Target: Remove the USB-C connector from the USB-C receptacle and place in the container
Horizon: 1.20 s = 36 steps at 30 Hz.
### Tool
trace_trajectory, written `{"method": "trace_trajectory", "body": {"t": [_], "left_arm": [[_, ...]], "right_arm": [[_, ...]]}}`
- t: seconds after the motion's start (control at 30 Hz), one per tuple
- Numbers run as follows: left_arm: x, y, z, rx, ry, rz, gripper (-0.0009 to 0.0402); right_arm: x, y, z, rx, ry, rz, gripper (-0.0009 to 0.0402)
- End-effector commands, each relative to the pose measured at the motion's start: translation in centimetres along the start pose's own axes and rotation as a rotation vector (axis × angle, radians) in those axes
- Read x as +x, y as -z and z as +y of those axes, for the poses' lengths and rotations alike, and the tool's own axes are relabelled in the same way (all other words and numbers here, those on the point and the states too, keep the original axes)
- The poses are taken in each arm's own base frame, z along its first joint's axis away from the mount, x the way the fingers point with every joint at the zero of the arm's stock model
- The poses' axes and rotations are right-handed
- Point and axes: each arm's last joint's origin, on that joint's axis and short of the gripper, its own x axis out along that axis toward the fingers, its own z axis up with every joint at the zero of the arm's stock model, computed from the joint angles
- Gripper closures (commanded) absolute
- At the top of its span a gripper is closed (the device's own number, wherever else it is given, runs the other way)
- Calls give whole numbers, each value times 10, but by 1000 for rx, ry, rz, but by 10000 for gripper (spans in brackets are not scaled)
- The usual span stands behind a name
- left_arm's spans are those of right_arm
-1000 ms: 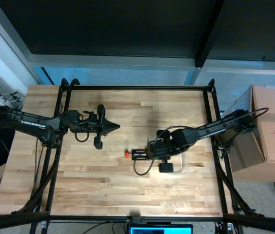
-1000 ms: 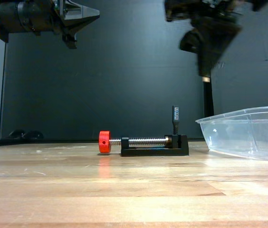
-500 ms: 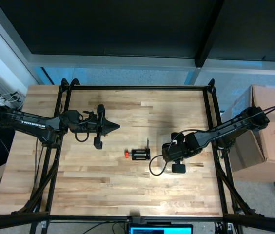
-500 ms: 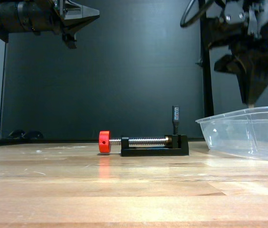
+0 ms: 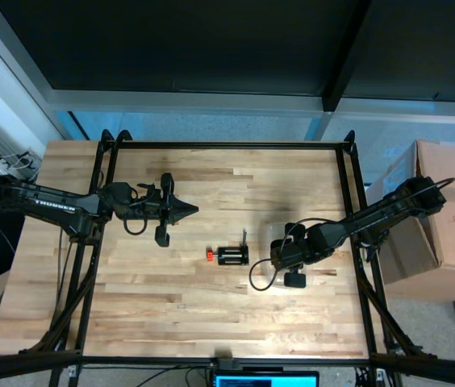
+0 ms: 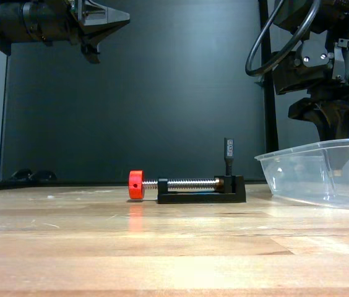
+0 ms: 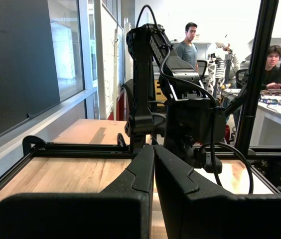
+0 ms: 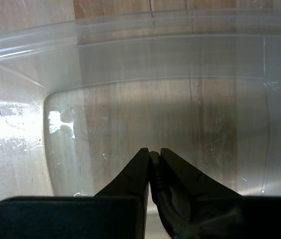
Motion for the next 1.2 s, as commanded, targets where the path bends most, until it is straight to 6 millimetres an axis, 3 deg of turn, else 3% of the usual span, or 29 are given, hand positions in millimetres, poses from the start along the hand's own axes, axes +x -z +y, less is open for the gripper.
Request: {"method": "trace_trajectory", "body": {"t": [0.03, 0.3, 0.6, 0.9, 1.2], "left_arm": [[0, 0, 0, 0, 0, 0, 393], [0, 0, 0, 0, 0, 0, 393], [0, 0, 0, 0, 0, 0, 393], [0, 0, 0, 0, 0, 0, 393], [0, 0, 0, 0, 0, 0, 393]], "right_arm": [[0, 0, 0, 3, 0, 0, 291], [-6, 0, -1, 52, -5, -9, 163], [-34, -7, -3, 50, 4, 8, 101], [-61, -20, -3, 52, -11, -29, 85], [-95, -32, -21, 52, -9, -170, 113]]}}
